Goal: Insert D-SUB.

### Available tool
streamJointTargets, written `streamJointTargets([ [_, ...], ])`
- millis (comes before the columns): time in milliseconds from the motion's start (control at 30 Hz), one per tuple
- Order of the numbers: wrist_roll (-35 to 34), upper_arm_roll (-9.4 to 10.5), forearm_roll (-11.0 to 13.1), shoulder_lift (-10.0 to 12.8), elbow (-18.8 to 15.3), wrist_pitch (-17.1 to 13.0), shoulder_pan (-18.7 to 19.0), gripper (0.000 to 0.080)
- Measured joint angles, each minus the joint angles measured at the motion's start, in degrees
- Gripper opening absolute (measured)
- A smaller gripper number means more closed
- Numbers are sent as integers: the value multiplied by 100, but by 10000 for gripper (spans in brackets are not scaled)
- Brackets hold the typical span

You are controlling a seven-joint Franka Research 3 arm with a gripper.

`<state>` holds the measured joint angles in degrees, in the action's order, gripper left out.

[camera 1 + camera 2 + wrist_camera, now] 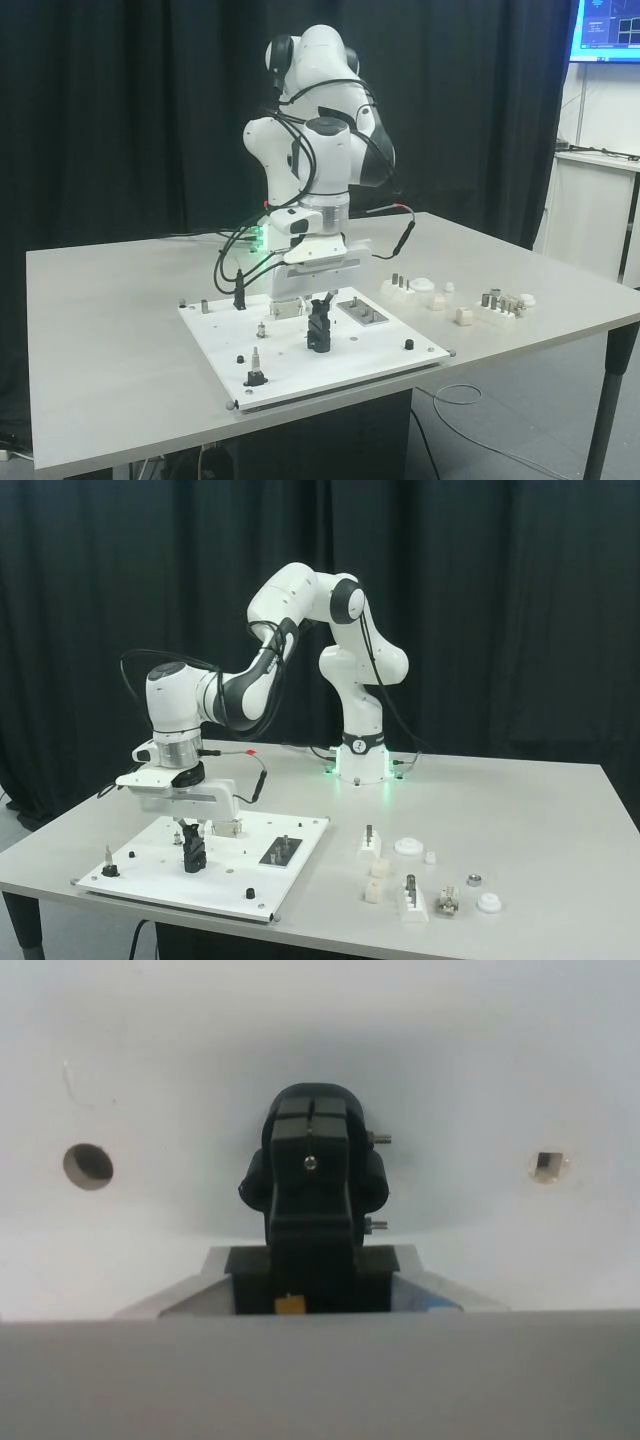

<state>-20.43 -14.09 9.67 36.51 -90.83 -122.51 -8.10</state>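
The D-SUB connector (312, 1175), a black plug with two small side screws, sits at the centre of the wrist view, gripped between the closed fingers (312, 1110) just above the white board (330, 355). It looks light and stiff, but its pins are probably fragile, so holding the hard shell is best. Right of the board, on the grey tabletop (540, 820), white holders (410, 900) carry small parts.

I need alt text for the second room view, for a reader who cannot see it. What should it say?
A white robot arm bends low over a white board at one end of a grey table, its claw at a black connector that stands on the board. Small white and grey parts lie on the table beside the board, with a black curtain behind.
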Motion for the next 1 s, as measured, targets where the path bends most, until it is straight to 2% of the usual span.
streamJointTargets([
  [433, 152, -191, -42, 2, -85, -133, 222, 154],
  [467, 172, -211, -45, 3, -98, -154, 243, 175],
  [500, 187, -230, -48, 3, -108, -173, 261, 419],
  [667, 199, -296, -77, 3, -130, -194, 324, 419],
  [700, 199, -307, -80, 1, -130, -194, 333, 719],
  [867, 199, -378, -88, -28, -134, -172, 375, 719],
  [900, 199, -392, -88, -36, -135, -162, 383, 781],
  [1000, 194, -437, -88, -80, -141, -105, 409, 781],
])
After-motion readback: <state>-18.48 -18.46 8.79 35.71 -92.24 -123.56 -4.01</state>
